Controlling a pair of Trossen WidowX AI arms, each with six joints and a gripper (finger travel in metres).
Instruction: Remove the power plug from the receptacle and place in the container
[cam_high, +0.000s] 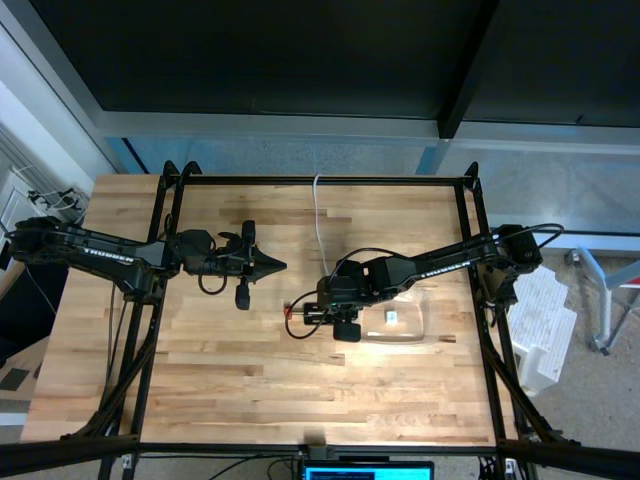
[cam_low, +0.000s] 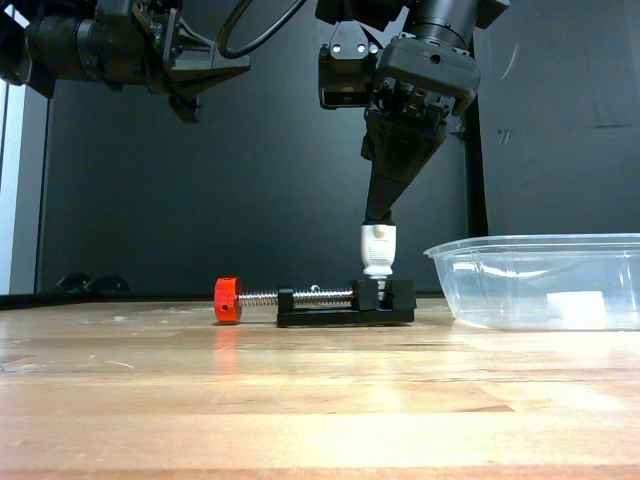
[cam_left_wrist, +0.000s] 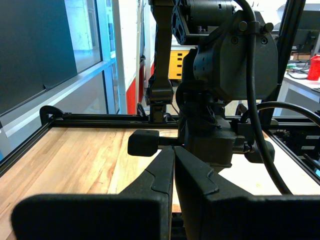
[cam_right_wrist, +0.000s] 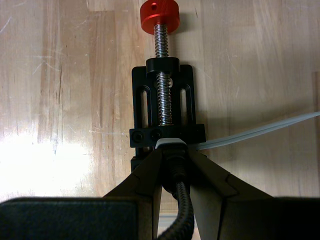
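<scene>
High view, left gripper (cam_high: 277, 265) over table (cam_high: 200, 380), left of centre, right gripper (cam_high: 322, 312) above receptacle (cam_high: 305, 316), container (cam_high: 425, 322) just beside, low view, right gripper down on upright white socket (cam_low: 378, 250), left wrist view, left fingers (cam_left_wrist: 155, 180) pressed together, right wrist view, right fingers (cam_right_wrist: 145, 177) clamped on power plug (cam_right_wrist: 171, 160) atop receptacle.

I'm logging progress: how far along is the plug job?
Done: the right gripper is at the receptacle. In hand: it is shut on the dark plug, which sits in the white socket, not yet pulled out. Left: lift it out and drop it in the container, which holds only its label. The left gripper hangs shut, high at the left, away from the work.
</scene>
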